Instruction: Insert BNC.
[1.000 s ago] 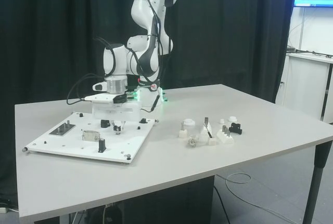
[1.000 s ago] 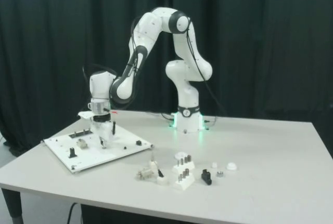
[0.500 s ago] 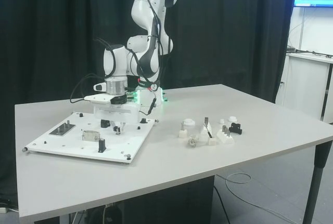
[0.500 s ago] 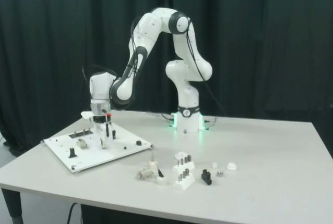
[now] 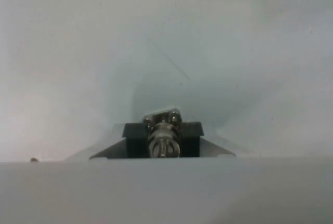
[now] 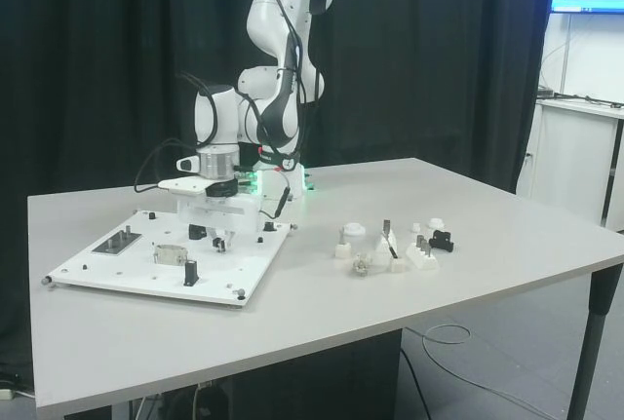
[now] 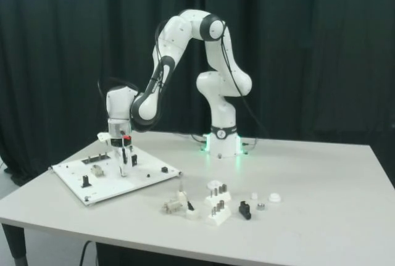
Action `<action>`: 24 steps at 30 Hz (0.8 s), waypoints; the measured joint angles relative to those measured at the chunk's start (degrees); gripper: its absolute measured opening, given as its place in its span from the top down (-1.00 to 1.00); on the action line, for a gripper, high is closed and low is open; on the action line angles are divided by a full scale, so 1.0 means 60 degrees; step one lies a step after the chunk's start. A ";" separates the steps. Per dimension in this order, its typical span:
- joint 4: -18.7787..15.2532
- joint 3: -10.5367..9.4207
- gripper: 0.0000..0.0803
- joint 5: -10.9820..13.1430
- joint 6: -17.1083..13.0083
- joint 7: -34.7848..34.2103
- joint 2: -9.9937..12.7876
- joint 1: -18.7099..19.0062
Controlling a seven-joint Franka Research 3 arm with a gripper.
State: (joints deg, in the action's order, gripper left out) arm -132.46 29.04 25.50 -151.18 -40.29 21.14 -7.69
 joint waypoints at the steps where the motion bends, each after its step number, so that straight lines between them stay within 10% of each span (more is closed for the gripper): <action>1: 0.0000 0.0000 0.70 0.0000 0.0000 0.0000 0.0000 0.0000; 24: -0.0003 0.0008 0.70 0.0025 0.0000 -0.0617 -0.0003 0.0005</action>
State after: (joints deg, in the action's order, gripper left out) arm -132.47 29.09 25.64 -151.18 -43.99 21.13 -7.66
